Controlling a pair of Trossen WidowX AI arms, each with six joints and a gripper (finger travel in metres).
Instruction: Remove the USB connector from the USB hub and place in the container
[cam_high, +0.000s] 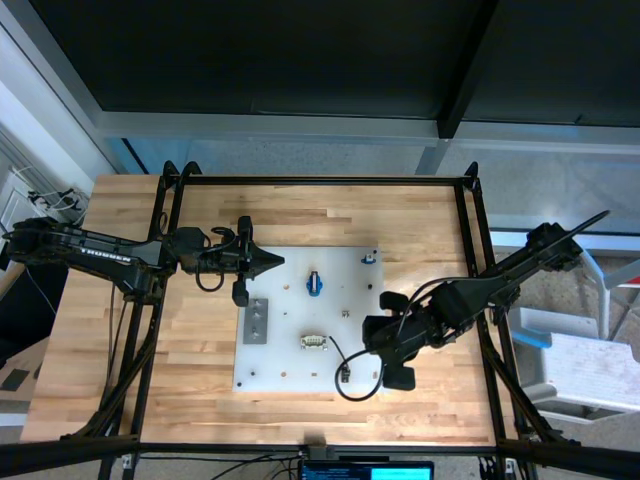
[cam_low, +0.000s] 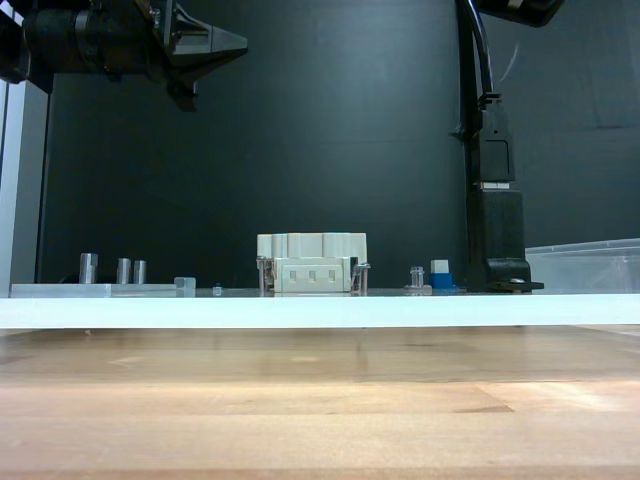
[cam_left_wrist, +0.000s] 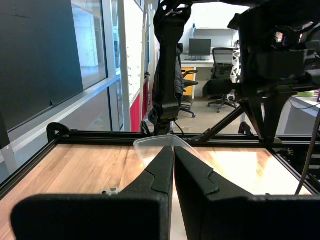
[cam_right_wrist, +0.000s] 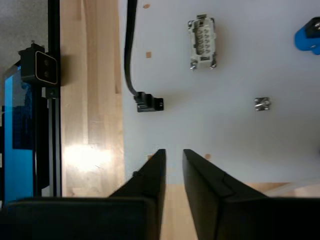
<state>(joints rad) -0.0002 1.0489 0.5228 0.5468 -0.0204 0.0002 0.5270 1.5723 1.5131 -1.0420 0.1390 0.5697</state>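
The connector (cam_low: 497, 150) stands upright, plugged down into the hub (cam_low: 497, 235), near the front right corner of the white board (cam_high: 290, 375). Its long axis is vertical, so I judge the coming pull must go straight up. Its thin cable (cam_right_wrist: 131, 45) trails flat across the board from there.

The right claw (cam_right_wrist: 171, 162) hangs above the board's right edge, pointing down. Its fingers are a narrow gap apart and hold nothing. In the right wrist view the connector lies just ahead of the fingertips and slightly off their centre line. A short advance and a small sideways shift would likely bring the gap over it.

The right arm is much the nearer. The left claw (cam_high: 275, 260) is pressed together and parked high over the board's far left side, well away from the hub.

The container (cam_low: 585, 262) sits on the counter just right of the hub, close to the right arm.

White lettering on the left arm (cam_high: 95, 247) appears to read "TROSSEN". I can read nothing else.
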